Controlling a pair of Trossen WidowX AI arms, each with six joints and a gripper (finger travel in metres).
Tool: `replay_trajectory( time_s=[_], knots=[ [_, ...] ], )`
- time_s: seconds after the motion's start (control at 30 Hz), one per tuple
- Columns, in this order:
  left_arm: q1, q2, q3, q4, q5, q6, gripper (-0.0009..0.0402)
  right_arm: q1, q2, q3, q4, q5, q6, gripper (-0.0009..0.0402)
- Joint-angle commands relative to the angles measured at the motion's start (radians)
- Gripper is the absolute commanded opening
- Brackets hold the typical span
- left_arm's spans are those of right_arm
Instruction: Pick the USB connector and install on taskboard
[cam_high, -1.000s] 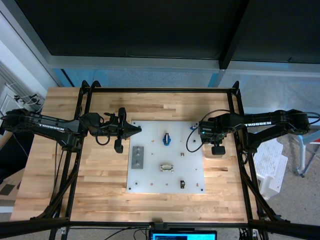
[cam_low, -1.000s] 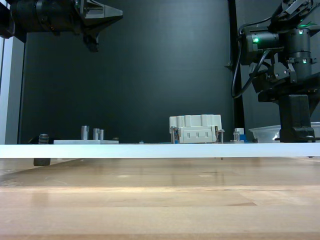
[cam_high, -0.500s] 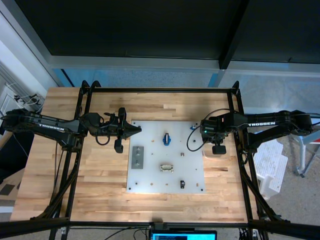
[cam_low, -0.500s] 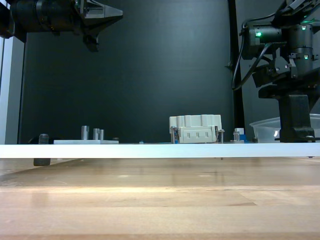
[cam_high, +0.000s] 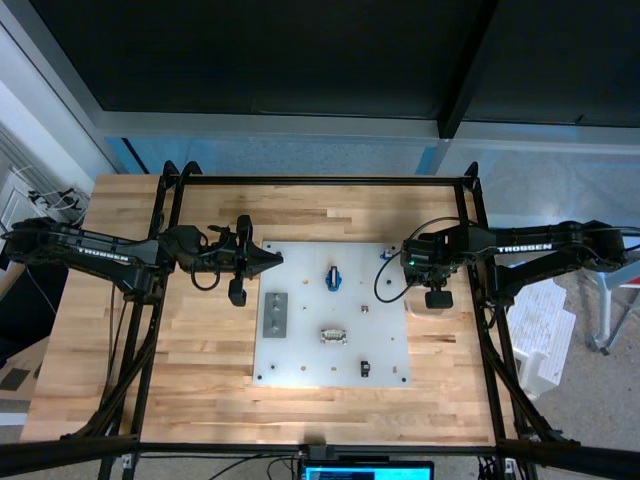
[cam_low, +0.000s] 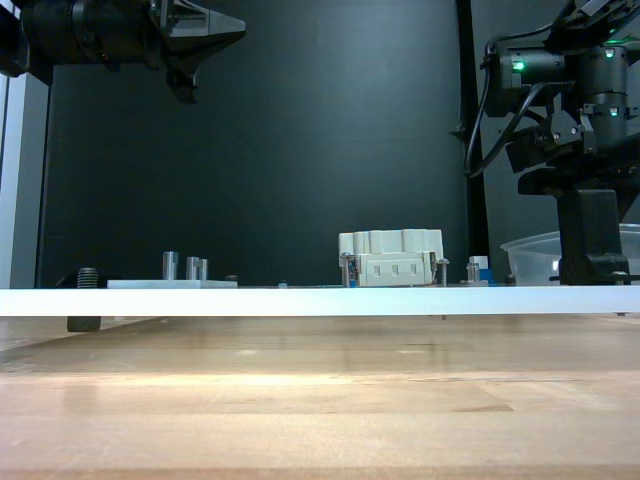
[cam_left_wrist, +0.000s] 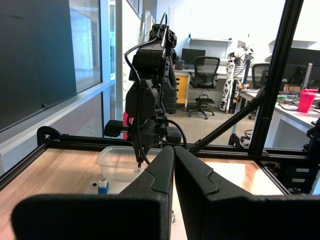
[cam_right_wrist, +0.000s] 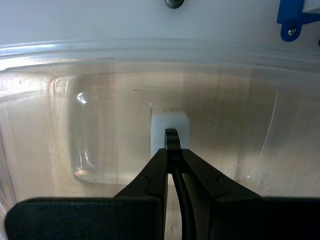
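Right gripper (cam_right_wrist: 171, 148) is down inside the clear bin (cam_right_wrist: 45, 100), which sits just off the right edge of the taskboard (cam_high: 300, 365). Its fingers are pinched tight on the USB connector (cam_right_wrist: 171, 136) (a slim black plug, with its cable running back between the fingers). A white block (cam_right_wrist: 170, 122) lies on the bin floor just past the plug; whether the two touch, I can't tell. Over on the other side, the left gripper (cam_high: 268, 258) hangs high above the board's left edge, fingers pressed together on nothing. On the board sit the grey block (cam_high: 274, 314), the blue upright part (cam_high: 333, 277) and the silver multi-pin connector (cam_high: 334, 337).
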Motion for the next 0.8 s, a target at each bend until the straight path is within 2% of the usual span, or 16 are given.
replay_trajectory(
  time_s=[0.03,0.5,0.8],
  knots=[
    [0.0,0.0,0.0,0.0,0.0,0.0,0.0,0.001,0.0,0.001,0.0,0.001,0.001,0.0],
    [0.0,0.0,0.0,0.0,0.0,0.0,0.0,0.001,-0.002,0.001,0.001,0.001,0.001,0.0],
    [0.0,0.0,0.0,0.0,0.0,0.0,0.0,0.0,-0.059,0.001,0.001,0.002,0.009,0.0]
  ],
)
